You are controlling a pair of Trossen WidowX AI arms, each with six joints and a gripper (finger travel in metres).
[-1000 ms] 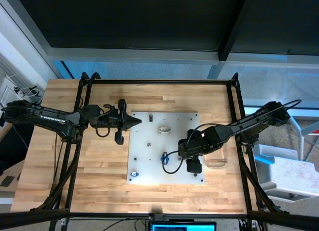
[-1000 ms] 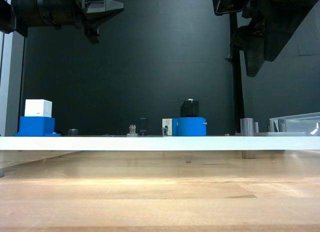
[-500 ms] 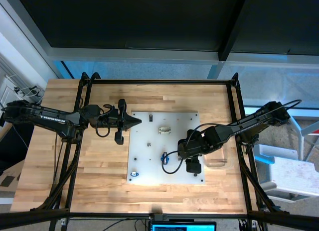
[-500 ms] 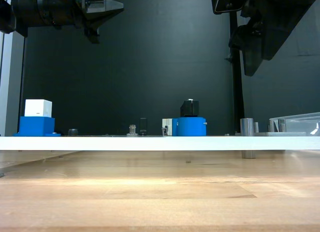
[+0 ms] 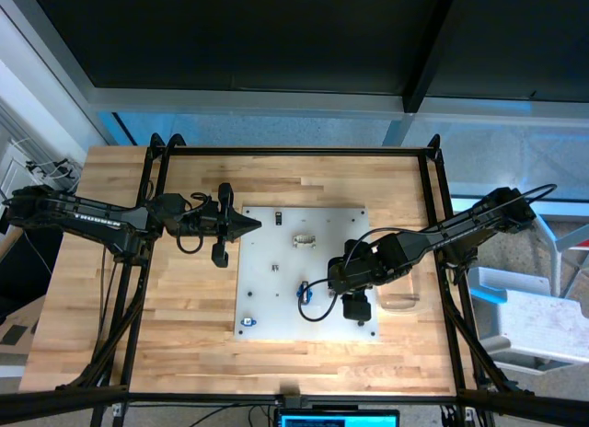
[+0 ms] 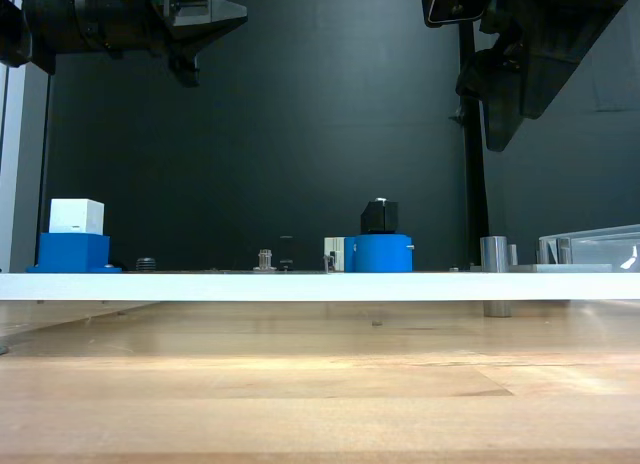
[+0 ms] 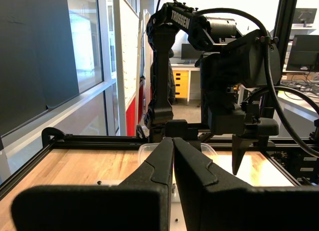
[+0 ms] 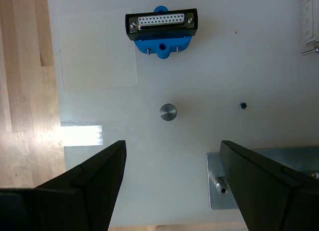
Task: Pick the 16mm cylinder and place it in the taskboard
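Wooden table carries the white taskboard, the 16mm cylinder standing in it near right. Right gripper hovers above, jaws spread wide; we judge a straight lift safest. Left gripper, jaws pressed together, hovers far left.

The 16mm cylinder is being left unblocked below the spread right gripper, the closed left gripper being held aside.

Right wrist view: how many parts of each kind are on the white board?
Connector on blue mount: 1
Pale connector, partly seen: 1
Metal peg: 1
Small nut: 1
Grey plate: 1
Total: 5
Right gripper hovers open over the board; left gripper, shut, hangs over its left edge.
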